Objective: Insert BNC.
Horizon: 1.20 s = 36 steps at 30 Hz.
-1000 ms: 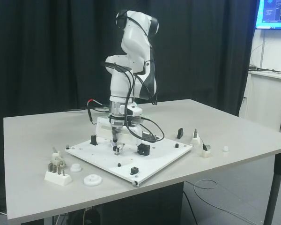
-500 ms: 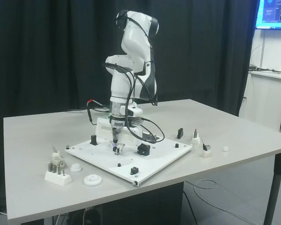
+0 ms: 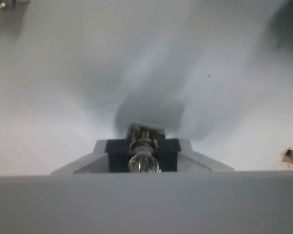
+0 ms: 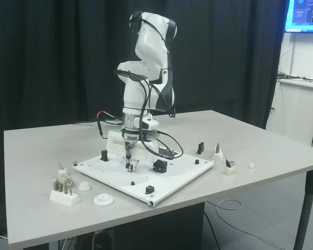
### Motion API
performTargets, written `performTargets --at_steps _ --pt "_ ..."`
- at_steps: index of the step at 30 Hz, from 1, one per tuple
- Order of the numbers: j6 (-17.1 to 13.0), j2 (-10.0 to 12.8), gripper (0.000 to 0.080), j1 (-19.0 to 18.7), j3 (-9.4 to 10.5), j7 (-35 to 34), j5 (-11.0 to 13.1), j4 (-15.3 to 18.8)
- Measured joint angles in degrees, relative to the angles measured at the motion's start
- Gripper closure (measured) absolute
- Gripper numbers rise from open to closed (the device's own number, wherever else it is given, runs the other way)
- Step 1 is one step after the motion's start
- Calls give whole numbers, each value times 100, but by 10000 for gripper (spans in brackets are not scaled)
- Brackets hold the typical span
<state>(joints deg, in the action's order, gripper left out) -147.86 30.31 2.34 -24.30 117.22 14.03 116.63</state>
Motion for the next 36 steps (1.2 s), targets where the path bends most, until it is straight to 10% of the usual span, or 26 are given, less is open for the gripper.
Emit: performTargets --at_steps 36 --pt "-16 11 682 2 1 -634 31 0"
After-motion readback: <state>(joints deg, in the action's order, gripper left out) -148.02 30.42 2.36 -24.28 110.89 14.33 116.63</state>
